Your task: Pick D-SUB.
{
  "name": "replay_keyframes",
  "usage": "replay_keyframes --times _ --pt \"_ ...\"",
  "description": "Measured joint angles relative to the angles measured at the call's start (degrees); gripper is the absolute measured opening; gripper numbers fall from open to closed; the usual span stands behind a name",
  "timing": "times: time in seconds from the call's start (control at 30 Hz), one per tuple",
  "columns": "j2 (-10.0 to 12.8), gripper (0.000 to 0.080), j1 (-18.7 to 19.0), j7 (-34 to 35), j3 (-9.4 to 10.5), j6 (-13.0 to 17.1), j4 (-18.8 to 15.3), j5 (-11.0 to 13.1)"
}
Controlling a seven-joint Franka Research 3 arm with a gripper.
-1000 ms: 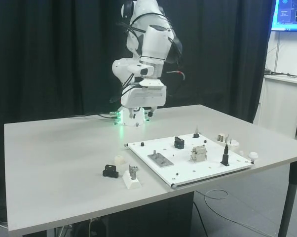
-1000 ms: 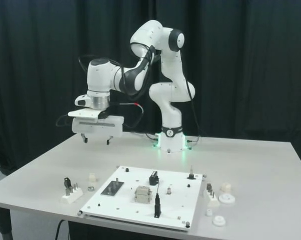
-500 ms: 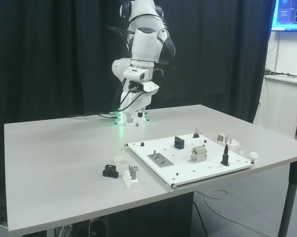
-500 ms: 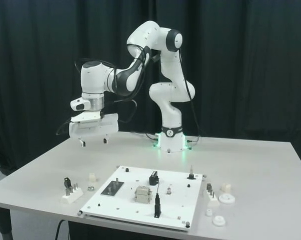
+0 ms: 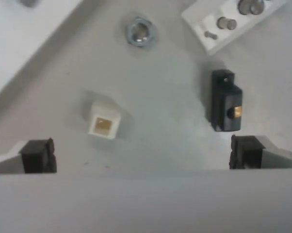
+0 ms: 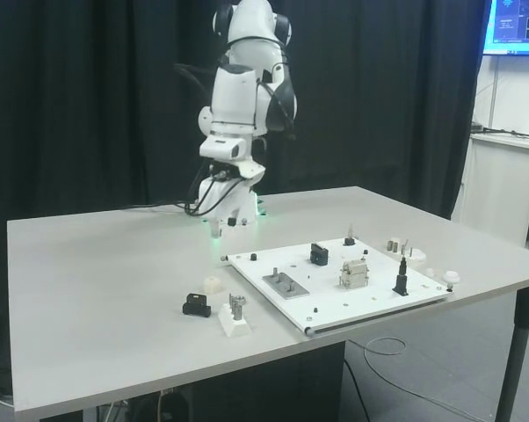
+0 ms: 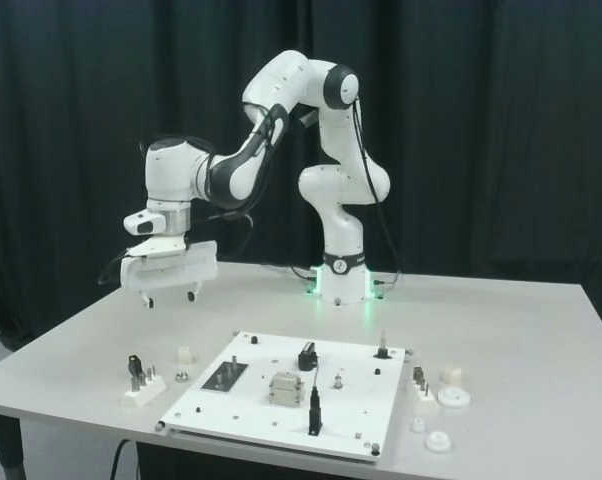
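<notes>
The approach step is in hand: the gripper (image 7: 169, 296) is hovering high above the left part of the grey table (image 6: 97, 264), with its jaws standing wide open and holding nothing. The black connector piece (image 5: 226, 102), judged to be the D-SUB, is lying on the table left of the white board (image 7: 371, 400), just beside the white holder (image 5: 233, 24) and near a small white block (image 5: 104, 124). In the wrist view it is sitting close to one fingertip, not centred. The next move is calling for centring over it, descending, then closing.
</notes>
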Motion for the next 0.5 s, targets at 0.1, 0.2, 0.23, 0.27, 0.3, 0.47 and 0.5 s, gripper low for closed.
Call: replay_keyframes --times 0.1,0.2,0.23,0.27,0.3,0.47,0.5 --pt "1.6 0.0800 -0.8 -2.7 0.00 2.1 0.0 2.1" --pt "3.0 0.0800 -1.5 -4.9 0.00 4.0 0.0 4.0" --pt "3.4 0.0800 -1.7 -5.5 0.00 4.6 0.0 4.6" --pt "3.9 0.0800 -1.9 -6.2 0.00 5.2 0.0 5.2" --pt "4.3 0.0800 -2.1 -6.8 0.00 5.8 0.1 5.8" --pt "6.4 0.0800 -2.9 -9.5 0.00 8.3 0.5 8.5" --pt "6.9 0.0800 -3.0 -10.3 0.00 8.7 0.7 9.0"
